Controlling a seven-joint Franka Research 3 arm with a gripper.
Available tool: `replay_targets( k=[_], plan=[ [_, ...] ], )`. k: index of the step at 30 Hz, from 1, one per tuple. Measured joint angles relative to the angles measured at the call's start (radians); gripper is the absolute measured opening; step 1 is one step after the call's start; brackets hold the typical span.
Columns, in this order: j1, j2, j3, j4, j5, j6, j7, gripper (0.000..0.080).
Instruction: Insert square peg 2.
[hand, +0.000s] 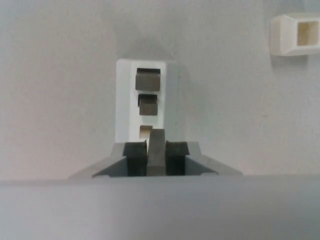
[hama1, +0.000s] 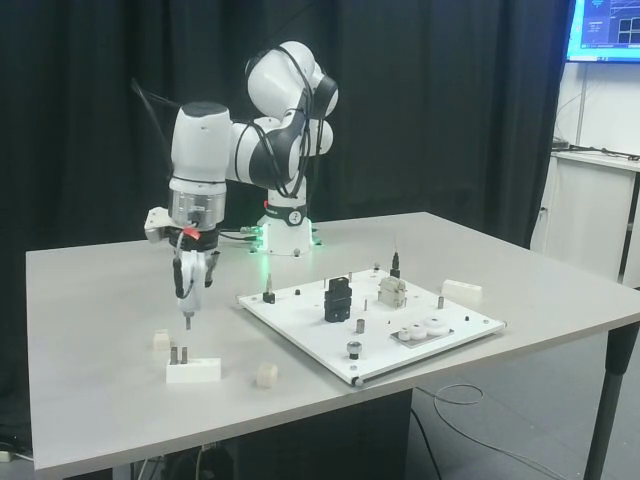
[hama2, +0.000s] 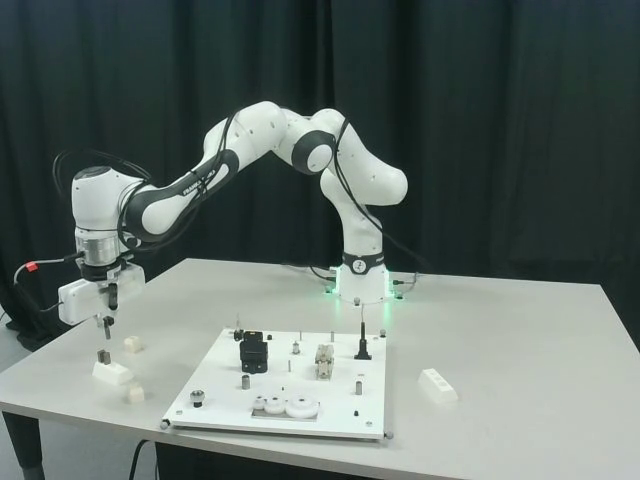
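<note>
At the near edge of the tabletop (hama1: 90, 290), beneath the wrist: the hand (hand: 157, 159), fingers clamped on a grey square peg (hand: 157, 150) held upright, its lower end pointing down and hanging clear above the white peg holder (hand: 146, 100).

Item, peg holder: a white block lying on the tabletop, with three square sockets in a row. Two sockets carry grey pegs (hand: 148, 80); the third, closest to the hand in the wrist view, looks vacant and sits directly past the tip of the held peg.

Item, small white socket block (hand: 296, 34): open square hole, well apart from the holder. A second small white block (hama1: 266, 375) lies near the holder in the first room view.

Item, white assembly board (hama1: 370, 325): farther along the tabletop, carrying a black fixture (hama1: 338, 298), posts and white gears (hama1: 424, 328). Not involved at present.

Item, white arm (hama2: 250, 150): base at the far side, reaching out over the holder.

Condition note: the peg is in the air, not yet seated. Risks, by judgement: a square peg admits little twist, so a slight rotation or sideways offset could catch a corner on the socket rim and jam. The holder looks unfixed, so a misaligned push might shift or tip it, or the peg could slip in the fingers.
</note>
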Motion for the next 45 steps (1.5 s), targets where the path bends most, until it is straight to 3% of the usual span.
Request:
replay_targets(
  k=[21,28,37,45],
  plan=[
    [0.0,0.013,-0.015,0.0,-0.007,0.004,0.022,0.0075],
    [0.0,0.008,-0.017,0.004,-0.033,0.004,0.002,0.0075],
    [0.012,-0.008,-0.017,0.006,-0.059,-0.002,-0.119,0.0075],
    [0.039,-0.031,-0.016,0.006,-0.072,-0.058,-0.315,0.0075]
  ],
)
